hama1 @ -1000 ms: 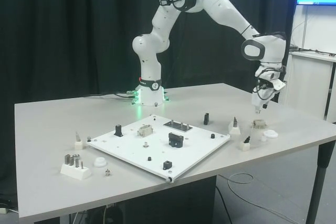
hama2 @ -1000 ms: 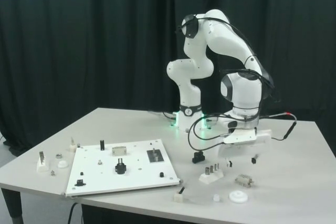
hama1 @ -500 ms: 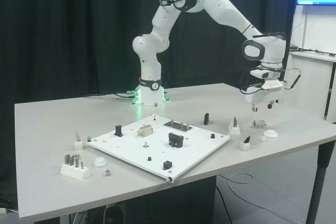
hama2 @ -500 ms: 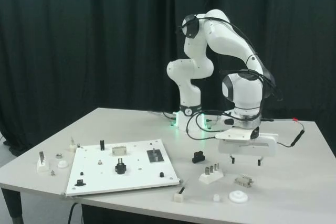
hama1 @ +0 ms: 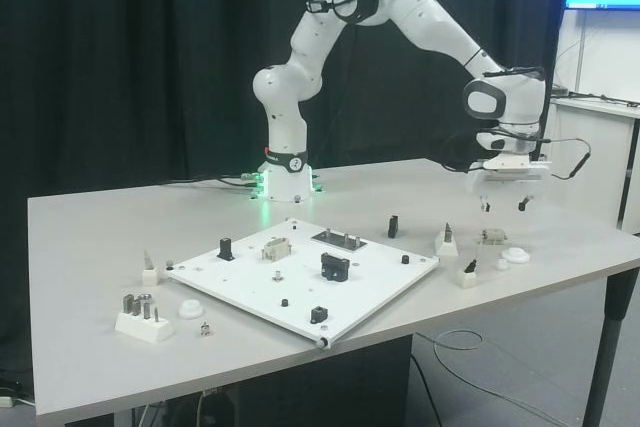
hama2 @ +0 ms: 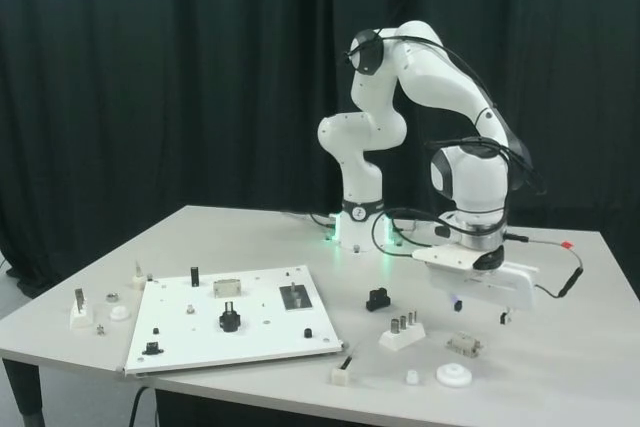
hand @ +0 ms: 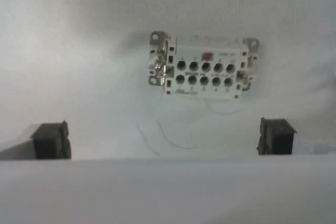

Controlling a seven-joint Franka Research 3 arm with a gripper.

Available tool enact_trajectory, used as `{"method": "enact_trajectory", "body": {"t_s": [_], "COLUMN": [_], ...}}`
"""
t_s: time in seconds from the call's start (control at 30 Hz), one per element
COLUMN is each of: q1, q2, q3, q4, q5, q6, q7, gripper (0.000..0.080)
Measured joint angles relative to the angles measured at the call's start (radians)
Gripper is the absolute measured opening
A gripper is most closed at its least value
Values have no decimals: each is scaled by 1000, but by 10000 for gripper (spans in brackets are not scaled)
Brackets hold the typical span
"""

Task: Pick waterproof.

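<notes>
On the far left of the grey table (hama1: 90, 237) in the first room view sits a white block (hama1: 144, 323) with small grey pins standing in it; what the pins are cannot be made out. Beside it lie a white disc (hama1: 190, 308) and a tiny part (hama1: 205, 328) too small to identify. The white board (hama1: 302, 277) fills the middle of the table, carrying several black and grey fittings whose details are unclear. Behind it the white arm (hama1: 300, 67) rises from its base, where a green light (hama1: 262, 185) glows.

Further right, a black piece (hama1: 393, 224) stands alone on the table. Near the right edge is the waterproof connector (hama1: 491, 237), lying flat on the table between a small white block (hama1: 446, 241) and a white gear-like disc (hama1: 515, 256). In the second room view the connector (hama2: 463, 345) shows as a small grey shape, its face hidden.

The wrist view shows it best: the connector (hand: 202, 72) faces up with 2 rows of 5 round holes, metal tabs at its corners; its printed lettering is unreadable.

The gripper (hama1: 503, 203) hangs above the connector, not touching it. Its 2 black fingertips (hand: 51, 140) stand wide apart, released, holding nothing; the connector lies between them in the wrist view. The lower part of that view is blocked by the gripper's own white body.
</notes>
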Motion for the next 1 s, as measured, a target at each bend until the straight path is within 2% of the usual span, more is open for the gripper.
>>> {"method": "enact_trajectory", "body": {"t_s": [0.1,0.43,0.77,1.0], "q1": [5,13,13,13], "q2": [6,28,36,36], "q3": [0,-2,-8,-11], "q4": [-1,-2,-5,-5], "q5": [1,1,1,1], "q6": [10,44,63,65], "q7": [52,71,389,524], "gripper": [800,800,800,800]}}
